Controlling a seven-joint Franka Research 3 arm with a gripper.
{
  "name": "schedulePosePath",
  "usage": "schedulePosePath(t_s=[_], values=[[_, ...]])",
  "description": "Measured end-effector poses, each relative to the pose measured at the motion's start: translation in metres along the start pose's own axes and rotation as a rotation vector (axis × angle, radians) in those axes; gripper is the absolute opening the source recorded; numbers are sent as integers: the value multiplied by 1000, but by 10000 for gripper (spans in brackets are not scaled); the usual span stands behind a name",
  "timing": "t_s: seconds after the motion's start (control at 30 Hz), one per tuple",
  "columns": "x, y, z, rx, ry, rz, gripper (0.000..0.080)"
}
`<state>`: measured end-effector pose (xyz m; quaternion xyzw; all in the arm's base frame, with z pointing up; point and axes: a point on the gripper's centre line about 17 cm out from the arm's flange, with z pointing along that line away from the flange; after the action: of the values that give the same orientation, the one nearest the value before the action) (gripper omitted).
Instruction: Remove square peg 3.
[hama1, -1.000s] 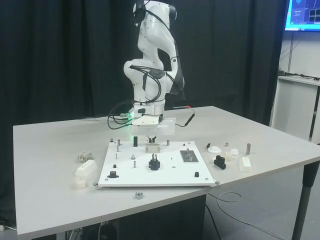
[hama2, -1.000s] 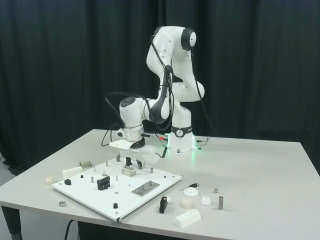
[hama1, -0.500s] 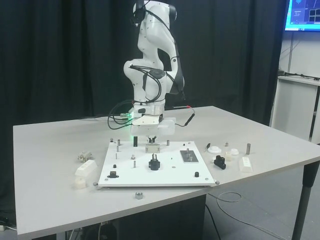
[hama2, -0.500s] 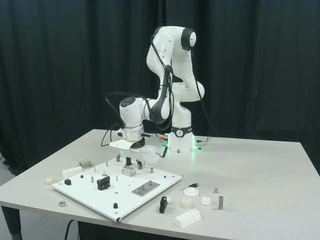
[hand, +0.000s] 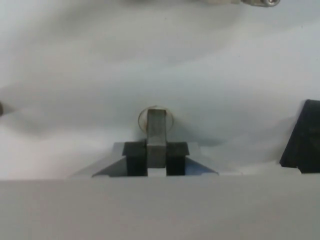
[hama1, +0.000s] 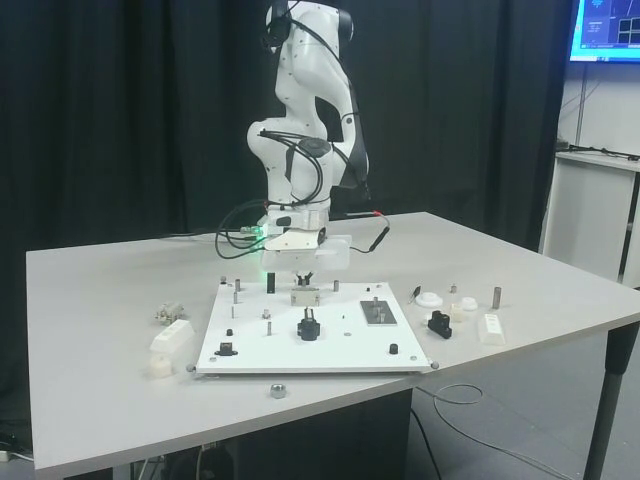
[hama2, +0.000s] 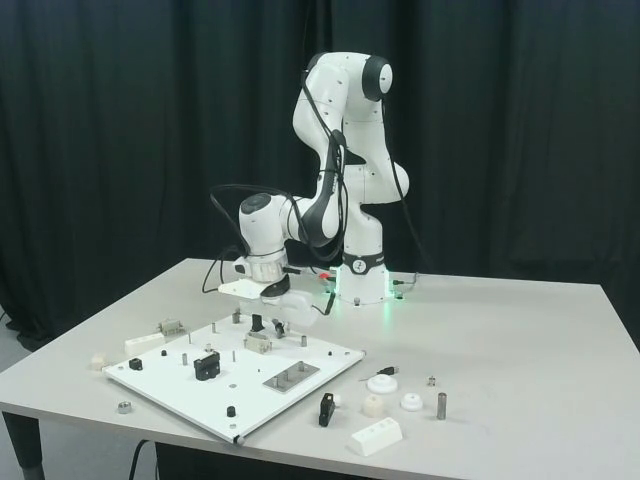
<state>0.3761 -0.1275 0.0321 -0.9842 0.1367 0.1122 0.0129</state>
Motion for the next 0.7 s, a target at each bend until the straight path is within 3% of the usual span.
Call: schedulePosePath(t_s=[0.7], values=[[-2, 0, -12, 23, 3, 38, 75]])
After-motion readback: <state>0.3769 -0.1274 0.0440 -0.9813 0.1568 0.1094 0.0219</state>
